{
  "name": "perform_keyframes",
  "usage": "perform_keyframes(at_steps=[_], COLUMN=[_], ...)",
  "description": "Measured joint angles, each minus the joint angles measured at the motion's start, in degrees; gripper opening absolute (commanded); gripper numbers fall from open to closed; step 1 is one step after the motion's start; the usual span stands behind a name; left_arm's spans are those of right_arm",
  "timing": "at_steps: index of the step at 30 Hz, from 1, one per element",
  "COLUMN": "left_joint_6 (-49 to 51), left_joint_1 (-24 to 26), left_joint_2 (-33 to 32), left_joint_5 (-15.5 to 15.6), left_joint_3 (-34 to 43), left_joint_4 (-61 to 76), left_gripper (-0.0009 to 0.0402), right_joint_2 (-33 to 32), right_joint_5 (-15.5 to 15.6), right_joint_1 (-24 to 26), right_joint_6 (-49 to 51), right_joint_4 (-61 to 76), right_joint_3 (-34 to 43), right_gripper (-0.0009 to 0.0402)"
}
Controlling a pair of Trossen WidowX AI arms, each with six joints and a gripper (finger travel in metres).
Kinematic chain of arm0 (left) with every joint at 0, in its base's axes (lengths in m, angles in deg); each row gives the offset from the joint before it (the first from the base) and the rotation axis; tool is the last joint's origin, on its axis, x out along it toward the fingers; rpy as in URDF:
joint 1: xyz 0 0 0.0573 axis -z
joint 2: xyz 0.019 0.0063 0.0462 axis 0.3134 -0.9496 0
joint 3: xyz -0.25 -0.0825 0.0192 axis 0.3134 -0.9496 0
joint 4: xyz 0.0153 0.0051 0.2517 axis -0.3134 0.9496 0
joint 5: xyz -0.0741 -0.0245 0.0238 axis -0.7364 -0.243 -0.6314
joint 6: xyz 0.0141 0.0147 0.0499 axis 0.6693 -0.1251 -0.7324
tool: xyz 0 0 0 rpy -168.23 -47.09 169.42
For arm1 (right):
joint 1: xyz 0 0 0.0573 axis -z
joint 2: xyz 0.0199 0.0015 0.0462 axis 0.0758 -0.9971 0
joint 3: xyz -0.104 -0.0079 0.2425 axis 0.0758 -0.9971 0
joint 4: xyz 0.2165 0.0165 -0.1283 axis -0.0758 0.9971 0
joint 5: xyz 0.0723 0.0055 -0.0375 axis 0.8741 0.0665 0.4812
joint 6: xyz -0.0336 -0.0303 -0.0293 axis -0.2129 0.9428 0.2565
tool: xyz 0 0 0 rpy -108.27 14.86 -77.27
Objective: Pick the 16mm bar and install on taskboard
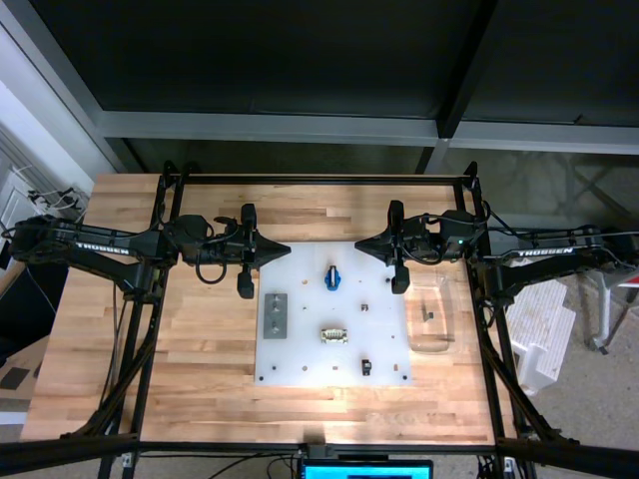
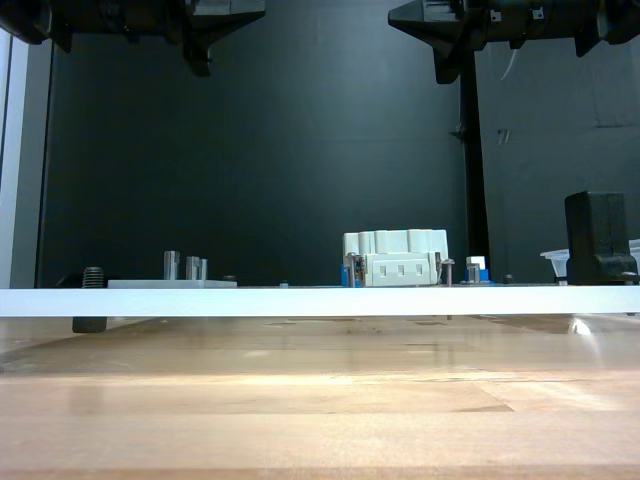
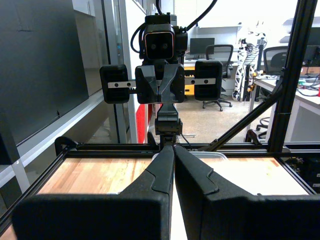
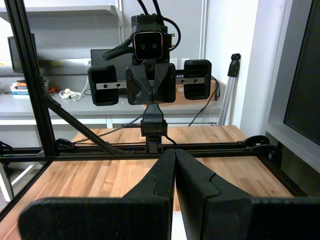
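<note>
A small dark part [image 1: 429, 315], which may be the 16mm bar, lies free in a clear tray [image 1: 446, 324] right of the white taskboard [image 1: 300, 364]. I cannot tell its shape. Both grippers hover high over the board's far edge, tips pointing at each other with a gap between them. My left gripper [image 1: 287, 249] is shut with nothing in it, its fingers [image 3: 165, 170] pressed together. My right gripper [image 1: 358, 244] is likewise shut and empty, fingers [image 4: 166, 172] touching. In the low view both grippers [image 2: 205, 35] [image 2: 440, 35] hang well above the board [image 2: 300, 301].
On the board stand a grey block with posts [image 1: 275, 316] [image 2: 186, 268], a blue part [image 1: 331, 277], a white connector [image 1: 334, 335] [image 2: 395, 258] and a black block [image 1: 366, 366] [image 2: 598, 238]. A black frame [image 1: 160, 299] borders the wooden table.
</note>
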State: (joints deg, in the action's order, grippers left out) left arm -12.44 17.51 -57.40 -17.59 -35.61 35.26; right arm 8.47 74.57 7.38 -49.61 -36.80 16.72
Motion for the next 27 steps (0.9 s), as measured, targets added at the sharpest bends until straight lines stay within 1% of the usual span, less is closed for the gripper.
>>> perform_keyframes(at_steps=[18,22,24,27], left_joint_6=[0.0,0.0,0.0,0.0], left_joint_1=[0.0,0.0,0.0,0.0], left_joint_2=[0.0,0.0,0.0,0.0], left_joint_5=[0.0,0.0,0.0,0.0], left_joint_3=[0.0,0.0,0.0,0.0], left_joint_4=[0.0,0.0,0.0,0.0], left_gripper=[0.0000,0.0000,0.0000,0.0000], right_joint_2=[0.0,0.0,0.1,0.0], right_joint_5=[0.0,0.0,0.0,-0.5], right_joint_1=[-0.1,-0.1,-0.2,-0.8], right_joint_6=[-0.2,-4.1,-4.5,-4.5], right_joint_4=[0.0,0.7,4.3,15.0], right_joint_3=[0.0,0.0,0.7,3.7], right_gripper=[0.0000,0.0000,0.0000,0.0000])
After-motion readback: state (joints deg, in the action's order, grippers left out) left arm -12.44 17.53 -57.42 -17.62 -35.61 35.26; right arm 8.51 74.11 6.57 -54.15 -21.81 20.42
